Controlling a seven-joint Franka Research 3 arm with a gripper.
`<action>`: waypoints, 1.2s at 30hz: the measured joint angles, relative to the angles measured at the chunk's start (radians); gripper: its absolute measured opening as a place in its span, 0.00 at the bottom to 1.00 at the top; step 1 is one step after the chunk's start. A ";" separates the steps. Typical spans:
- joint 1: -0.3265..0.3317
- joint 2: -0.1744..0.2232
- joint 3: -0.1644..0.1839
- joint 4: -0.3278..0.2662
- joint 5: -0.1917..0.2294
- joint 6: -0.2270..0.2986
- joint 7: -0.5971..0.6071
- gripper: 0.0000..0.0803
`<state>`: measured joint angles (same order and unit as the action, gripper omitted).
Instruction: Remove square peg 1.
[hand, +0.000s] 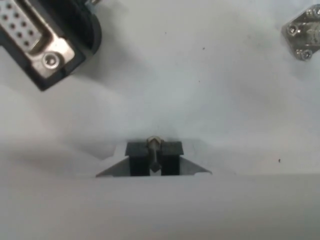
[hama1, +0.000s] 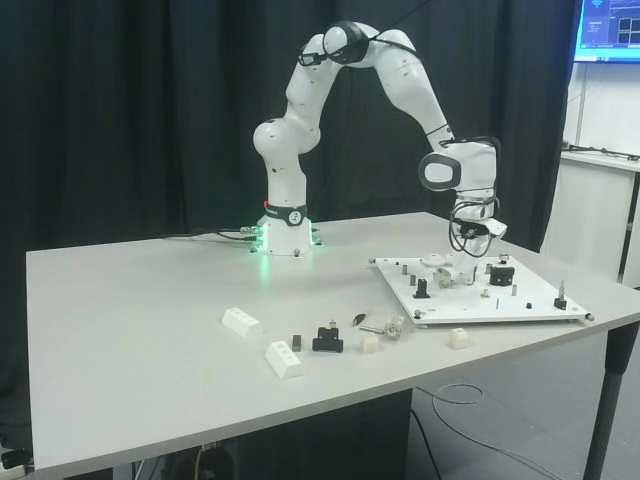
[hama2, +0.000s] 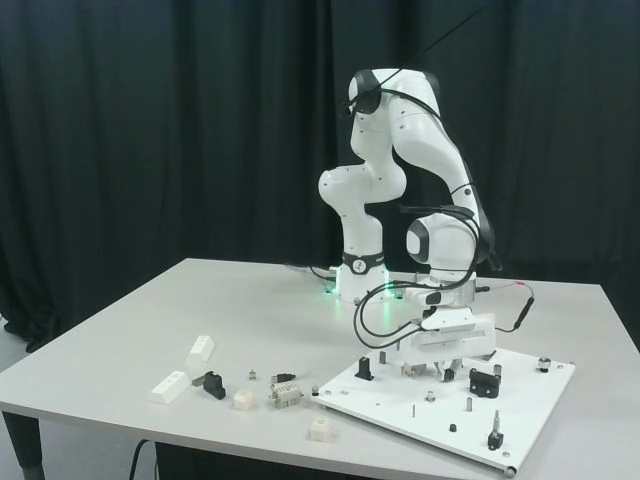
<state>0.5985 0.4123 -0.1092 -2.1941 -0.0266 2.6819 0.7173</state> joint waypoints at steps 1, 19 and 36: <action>-0.003 0.000 0.002 0.000 0.000 0.000 -0.003 0.05; -0.029 -0.001 0.026 0.001 0.000 -0.001 -0.102 0.05; -0.030 -0.001 0.026 0.001 0.000 -0.001 -0.206 0.05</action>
<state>0.5688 0.4116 -0.0834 -2.1927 -0.0266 2.6813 0.5118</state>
